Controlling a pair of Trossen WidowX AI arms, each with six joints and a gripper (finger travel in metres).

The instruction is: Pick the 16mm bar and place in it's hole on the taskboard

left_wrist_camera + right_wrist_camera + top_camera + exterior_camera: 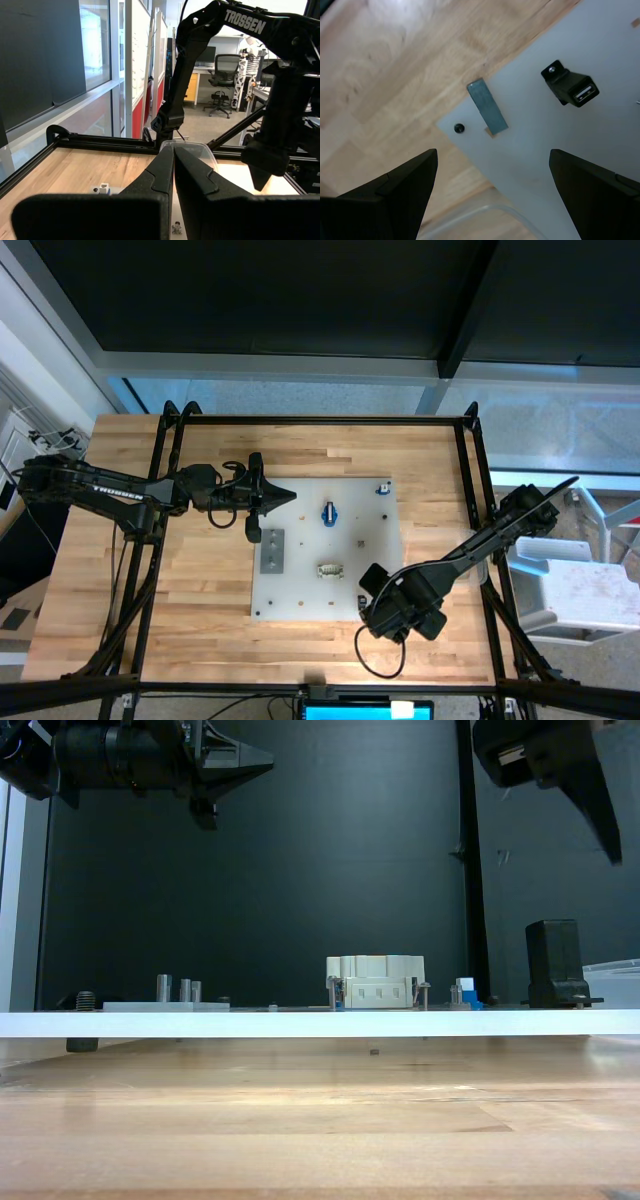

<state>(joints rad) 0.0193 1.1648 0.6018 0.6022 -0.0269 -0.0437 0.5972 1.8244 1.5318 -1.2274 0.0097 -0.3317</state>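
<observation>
I am a pair of arms over a wooden table (120, 590) with a white board (360, 510) lying in the middle.

My left pincer (288, 495) hangs high over the board's left edge and points level toward the middle. From table height it (268, 762) shows far above everything on the board. Its own camera shows the two fingers (160, 175) pressed together with nothing between them.

My right pincer (390, 612) is above the board's near right corner. From table height it (600, 830) is also well clear of the board. Its own camera looks down past both fingers (400, 187), which are spread wide apart and hold nothing. Between them lie the board's corner, a small screw (459, 128), a flat grey strip (487, 106) and a black socket block (570, 89). The rim of a clear tub (470, 220) shows beyond the corner.

A grey plate (271, 551) sits on the left part of the board. From table height three short metal pegs stand upright on it, side by side. The thickest, at the left end, appears to be the bar (164, 988). It stands straight in the plate, apart from both pincers; how deep it sits I cannot tell.

Further right on the board are a cream plug housing (375, 982) and a small blue part (467, 992).
</observation>
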